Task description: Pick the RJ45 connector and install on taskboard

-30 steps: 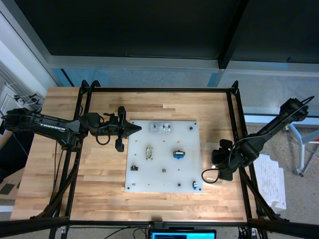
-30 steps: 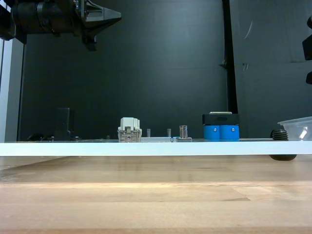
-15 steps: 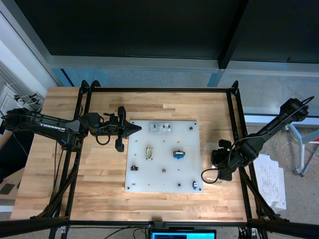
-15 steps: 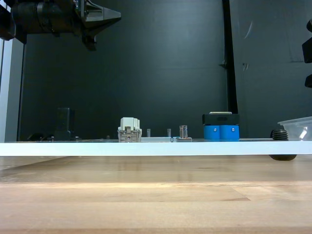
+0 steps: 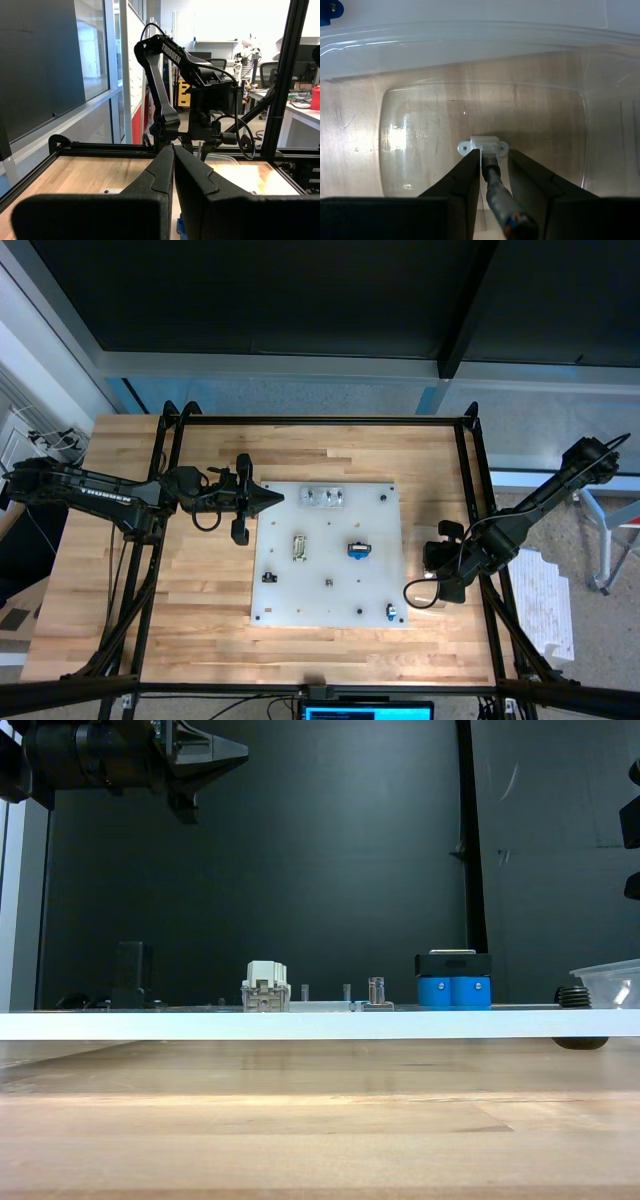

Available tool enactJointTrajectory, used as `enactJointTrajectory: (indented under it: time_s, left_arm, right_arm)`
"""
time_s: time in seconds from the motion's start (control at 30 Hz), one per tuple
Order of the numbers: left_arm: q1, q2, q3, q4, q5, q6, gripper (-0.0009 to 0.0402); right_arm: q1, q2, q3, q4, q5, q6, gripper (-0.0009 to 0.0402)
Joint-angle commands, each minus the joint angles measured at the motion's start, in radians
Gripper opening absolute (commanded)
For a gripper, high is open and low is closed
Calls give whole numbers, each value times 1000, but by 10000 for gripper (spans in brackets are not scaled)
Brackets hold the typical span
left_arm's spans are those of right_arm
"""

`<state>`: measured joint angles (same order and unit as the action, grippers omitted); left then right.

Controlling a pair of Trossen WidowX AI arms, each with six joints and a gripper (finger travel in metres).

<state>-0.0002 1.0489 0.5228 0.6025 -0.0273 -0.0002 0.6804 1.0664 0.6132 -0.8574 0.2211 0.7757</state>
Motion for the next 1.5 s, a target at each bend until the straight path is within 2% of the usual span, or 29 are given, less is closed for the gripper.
enactJointTrajectory:
  time_s: [0.03, 0.33, 0.73, 1.5]
  left_arm:
    - [0, 0, 0, 0, 0, 0, 0]
    - [0, 0, 0, 0, 0, 0, 0]
    - [0, 0, 0, 0, 0, 0, 0]
    - [0, 0, 0, 0, 0, 0, 0]
  right_arm:
    - [0, 0, 0, 0, -6, 1, 48]
    - [0, -1, 0, 0, -11, 0, -2]
    - [0, -26, 6, -10, -24, 0, 0]
    - [0, -27, 222, -213, -30, -19, 0]
